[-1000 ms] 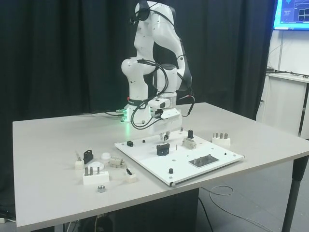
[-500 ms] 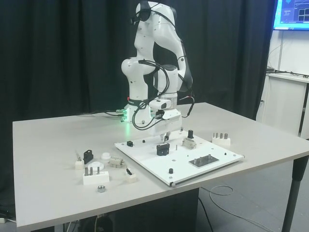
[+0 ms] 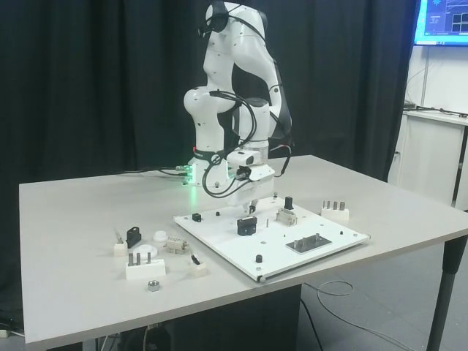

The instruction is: Insert BNC.

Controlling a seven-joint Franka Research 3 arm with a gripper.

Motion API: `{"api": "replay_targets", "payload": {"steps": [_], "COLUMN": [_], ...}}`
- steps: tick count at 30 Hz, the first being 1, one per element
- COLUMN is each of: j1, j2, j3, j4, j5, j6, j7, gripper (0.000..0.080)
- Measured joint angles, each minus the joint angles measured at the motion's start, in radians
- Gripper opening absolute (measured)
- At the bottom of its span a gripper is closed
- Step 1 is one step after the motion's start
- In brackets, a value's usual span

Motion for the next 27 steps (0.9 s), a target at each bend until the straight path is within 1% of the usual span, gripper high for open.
{"api": "replay_targets", "payload": {"steps": [8,15,17,27], "j1": [-0.001,-0.003,-0.003,-0.010], "j2": [0.001,0.001,0.002,0.003], "j3": [0.000,0.000,0.000,0.000], "j4": [0.002,0.004,0.005,0.007], "j5": [0.000,0.002,0.011,0.086], "j6": [-0.003,-0.009,-0.010,-0.016], "j7": [-0.069,-0.070,-0.066,-0.051], "gripper": [0.0127,0.0127,0.0127,0.0127]}}
